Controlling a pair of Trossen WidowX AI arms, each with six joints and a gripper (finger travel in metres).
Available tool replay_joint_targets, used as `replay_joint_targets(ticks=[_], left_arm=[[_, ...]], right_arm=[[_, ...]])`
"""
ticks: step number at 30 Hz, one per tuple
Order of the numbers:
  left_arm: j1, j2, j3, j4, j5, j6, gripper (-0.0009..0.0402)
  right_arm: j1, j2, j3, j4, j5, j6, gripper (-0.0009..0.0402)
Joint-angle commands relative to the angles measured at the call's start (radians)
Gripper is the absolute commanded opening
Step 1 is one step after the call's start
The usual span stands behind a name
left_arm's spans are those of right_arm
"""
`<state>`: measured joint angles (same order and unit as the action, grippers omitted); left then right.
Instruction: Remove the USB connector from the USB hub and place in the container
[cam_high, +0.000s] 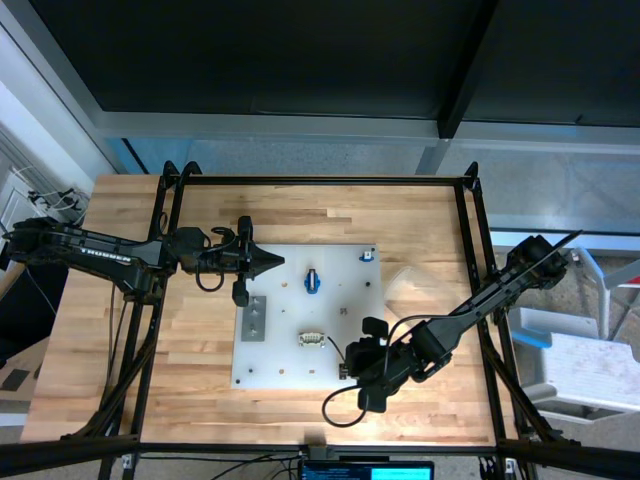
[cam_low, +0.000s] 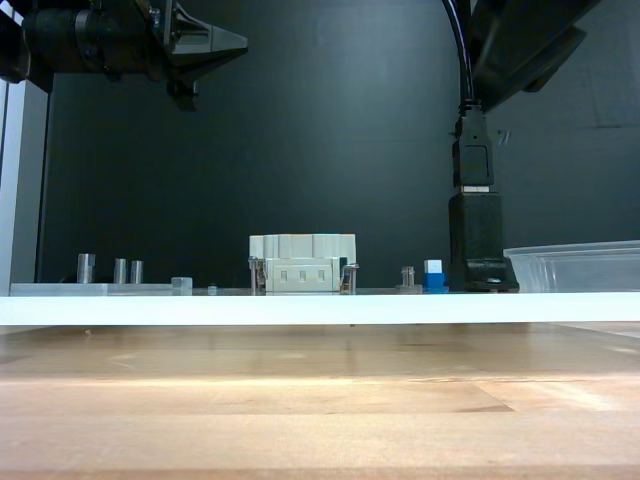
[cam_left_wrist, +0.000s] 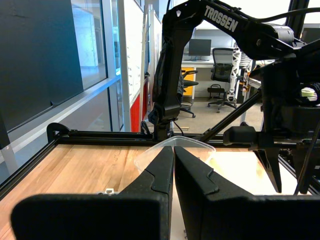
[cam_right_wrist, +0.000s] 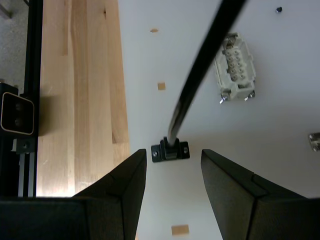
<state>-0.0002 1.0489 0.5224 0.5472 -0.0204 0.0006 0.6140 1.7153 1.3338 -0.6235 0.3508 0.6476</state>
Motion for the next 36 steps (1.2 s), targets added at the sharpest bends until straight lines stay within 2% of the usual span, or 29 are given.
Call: replay_joint_targets(ticks=[1,10,15,23,33,36], left_arm=[[0.0,0.0,0.0,0.0,0.0,0.0,0.0001],[0.0,0.0,0.0,0.001,0.0,0.0,0.0001],[0.0,0.0,0.0,0.001,0.0,0.0,0.0001],[0.0,0.0,0.0,0.0,0.0,0.0,0.0001],[0.0,0.0,0.0,0.0,0.0,0.0,0.0001],[0.0,0.0,0.0,0.0,0.0,0.0,0.0001]], right_arm=[[-0.008,0.011,0.0,0.004,-0.003,-0.007,0.0151],[-0.017,0.044,0.0,0.024,-0.004,-0.01,0.015],[-0.018,0.061,0.0,0.036,-0.009,-0.013,0.0136],[-0.018,0.061,-0.001,0.034,-0.008,-0.028,0.0088],[-0.019,0.061,-0.002,0.034,-0.005,-0.036,-0.0004],[-0.019,0.061,-0.002,0.034,-0.005,-0.036,0.0005]])
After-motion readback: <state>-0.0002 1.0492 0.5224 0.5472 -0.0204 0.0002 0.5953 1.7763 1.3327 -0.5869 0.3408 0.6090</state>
